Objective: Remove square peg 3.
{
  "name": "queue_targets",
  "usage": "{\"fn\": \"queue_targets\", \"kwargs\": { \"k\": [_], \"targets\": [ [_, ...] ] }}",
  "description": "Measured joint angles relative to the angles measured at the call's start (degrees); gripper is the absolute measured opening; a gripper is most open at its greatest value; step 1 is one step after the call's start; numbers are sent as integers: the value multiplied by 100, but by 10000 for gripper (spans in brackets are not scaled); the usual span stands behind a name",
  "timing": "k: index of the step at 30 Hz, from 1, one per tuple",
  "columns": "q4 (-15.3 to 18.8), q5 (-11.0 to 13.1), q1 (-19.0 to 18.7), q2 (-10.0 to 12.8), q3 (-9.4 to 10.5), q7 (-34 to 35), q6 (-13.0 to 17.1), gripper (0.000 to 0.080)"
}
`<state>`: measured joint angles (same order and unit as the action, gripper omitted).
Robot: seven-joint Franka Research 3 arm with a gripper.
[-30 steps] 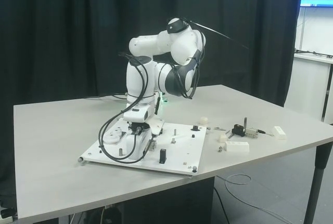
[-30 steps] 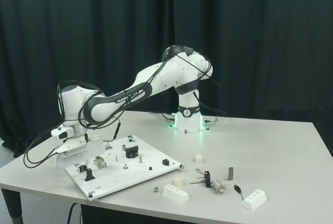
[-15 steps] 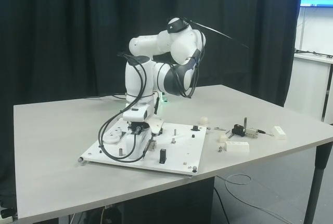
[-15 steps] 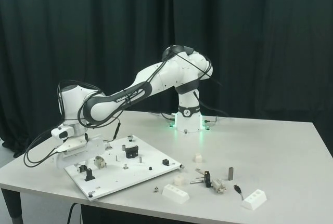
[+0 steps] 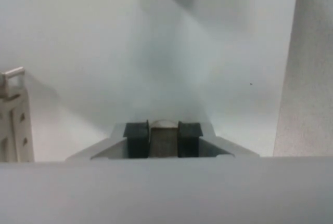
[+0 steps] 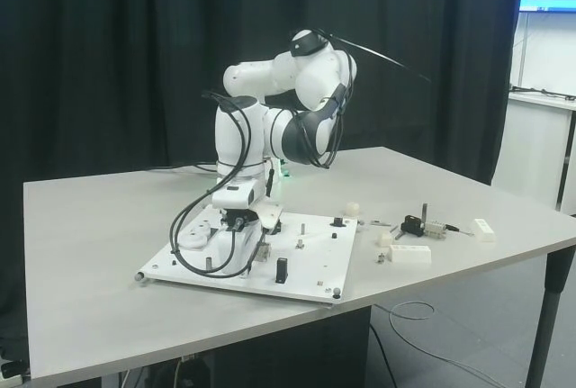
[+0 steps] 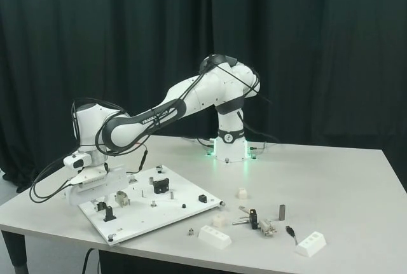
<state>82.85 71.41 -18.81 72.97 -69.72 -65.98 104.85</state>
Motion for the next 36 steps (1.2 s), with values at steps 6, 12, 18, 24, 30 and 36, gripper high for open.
{"fn": "queue_targets", "kwargs": {
  "k": [6, 12, 18, 24, 30, 36],
  "targets": [
    [12, 0, -15, -5, -1, 0, 17, 114],
    [30, 0, -47, -10, -23, 0, 27, 114],
    [53, 0, -75, -12, -50, -1, 35, 114],
    [85, 0, -112, -15, -87, -1, 40, 114],
    [136, 0, -180, -16, -167, -1, 34, 114],
    [222, 0, -289, -20, -295, -1, 11, 114]
  ]
}}
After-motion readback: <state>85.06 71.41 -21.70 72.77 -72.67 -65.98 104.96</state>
